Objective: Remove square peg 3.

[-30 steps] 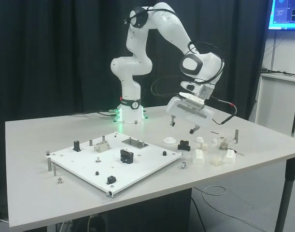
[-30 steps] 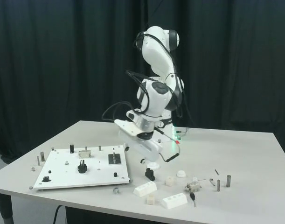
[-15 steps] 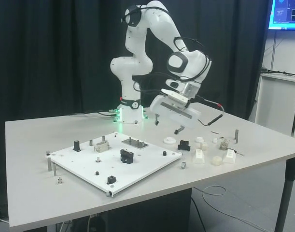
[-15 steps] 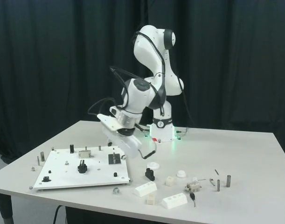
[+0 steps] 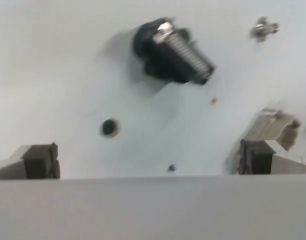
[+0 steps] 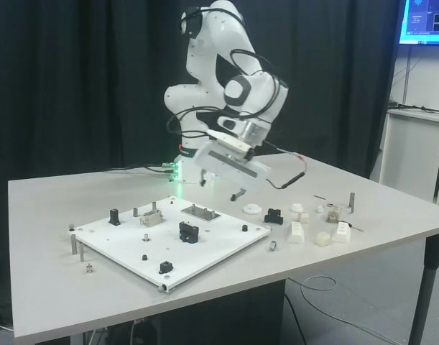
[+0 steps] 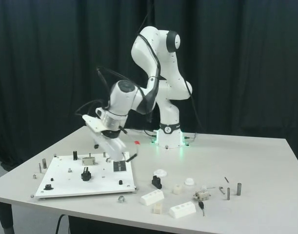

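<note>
My gripper (image 6: 219, 188) (image 7: 111, 152) hangs open and empty above the white board (image 6: 218, 243) (image 7: 66, 184). It is over the board's rear part, near a grey plate with two upright pegs (image 6: 200, 212) (image 7: 119, 166). In the wrist view the gripper (image 5: 148, 160) shows black fingertips (image 5: 40, 161) far apart with bare board between them. Beyond them lies a black fixture with a ribbed grey piece (image 5: 173, 50), and a grey metal block (image 5: 273, 127) sits close to one fingertip. Several small pegs stand on the board; I cannot tell which one is square peg 3.
A black fixture (image 6: 187, 232) (image 7: 85, 174) and a metal block (image 6: 151, 217) (image 7: 88, 160) sit on the board. Loose white blocks (image 6: 297, 232) (image 7: 151, 197) and small parts lie beside it. A grey peg (image 6: 352, 200) (image 7: 239, 188) stands further out. Posts (image 6: 73, 245) (image 7: 44, 163) stand off the board's far side.
The arm has swung from above the loose parts to above the white board. The gripper stayed open and empty.
</note>
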Tool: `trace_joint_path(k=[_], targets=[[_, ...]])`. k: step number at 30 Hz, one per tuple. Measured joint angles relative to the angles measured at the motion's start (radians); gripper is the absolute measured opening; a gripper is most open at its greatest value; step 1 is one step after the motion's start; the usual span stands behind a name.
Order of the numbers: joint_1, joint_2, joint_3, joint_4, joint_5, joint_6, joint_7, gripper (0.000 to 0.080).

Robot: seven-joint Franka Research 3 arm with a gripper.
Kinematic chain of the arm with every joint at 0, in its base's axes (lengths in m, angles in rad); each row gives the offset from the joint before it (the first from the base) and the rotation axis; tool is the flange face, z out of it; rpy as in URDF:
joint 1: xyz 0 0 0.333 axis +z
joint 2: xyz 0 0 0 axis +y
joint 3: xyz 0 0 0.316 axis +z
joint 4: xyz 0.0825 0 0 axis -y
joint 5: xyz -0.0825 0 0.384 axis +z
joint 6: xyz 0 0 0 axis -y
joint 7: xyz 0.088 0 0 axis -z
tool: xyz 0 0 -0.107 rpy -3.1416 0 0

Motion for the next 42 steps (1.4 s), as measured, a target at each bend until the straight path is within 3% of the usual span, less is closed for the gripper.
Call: trace_joint_path(k=[11, 18, 25, 42], targets=[[-0.001, -0.005, -0.119, -0.037, 0.001, 0.093, -0.083, 0.0800], [-0.002, -0.008, -0.183, -0.072, 0.013, 0.146, -0.175, 0.0800], [-0.003, -0.015, -0.242, -0.108, 0.024, 0.186, -0.191, 0.0800], [-0.004, -0.049, -0.388, -0.194, 0.132, 0.285, -0.128, 0.0800]])
